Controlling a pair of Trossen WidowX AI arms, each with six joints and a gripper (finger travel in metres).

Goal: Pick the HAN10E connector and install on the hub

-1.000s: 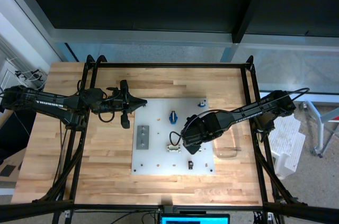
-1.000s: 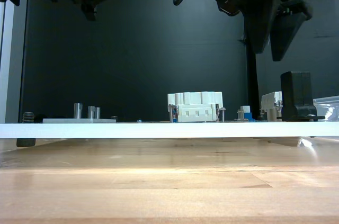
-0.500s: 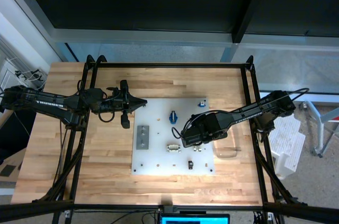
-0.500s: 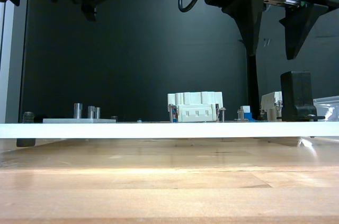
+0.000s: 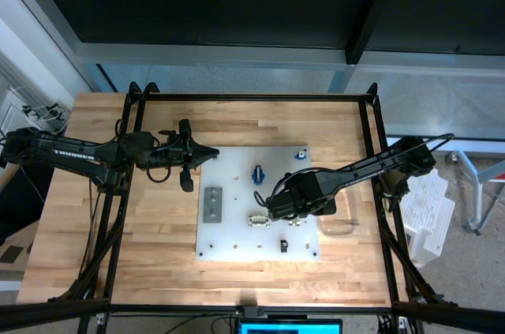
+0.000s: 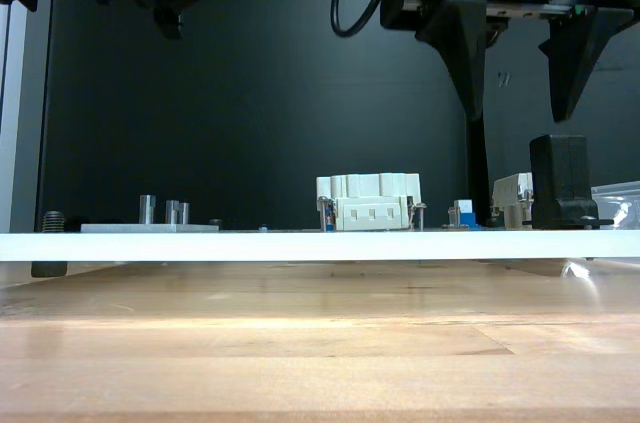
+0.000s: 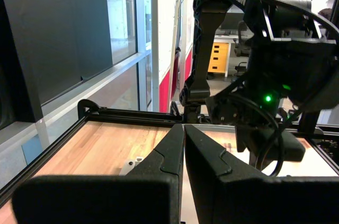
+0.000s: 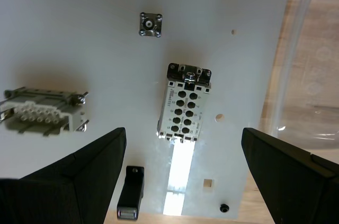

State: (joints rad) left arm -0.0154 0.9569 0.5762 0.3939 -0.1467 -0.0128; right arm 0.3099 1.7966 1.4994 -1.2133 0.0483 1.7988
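Right gripper (image 6: 516,115), jaws spread wide and empty, hovers above the HAN10E connector (image 8: 183,108), which lies on the white task board (image 8: 79,33), apart from the hub (image 8: 43,114). Left gripper (image 5: 207,154), jaws closed on nothing, hangs beside the board's far left corner.

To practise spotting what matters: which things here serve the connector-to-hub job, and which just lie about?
In the job: HAN10E connector; hub; right gripper, open above the connector.
Lying about: grey three-hole block; small black part; blue part; square metal socket; left gripper, shut, left of the board.
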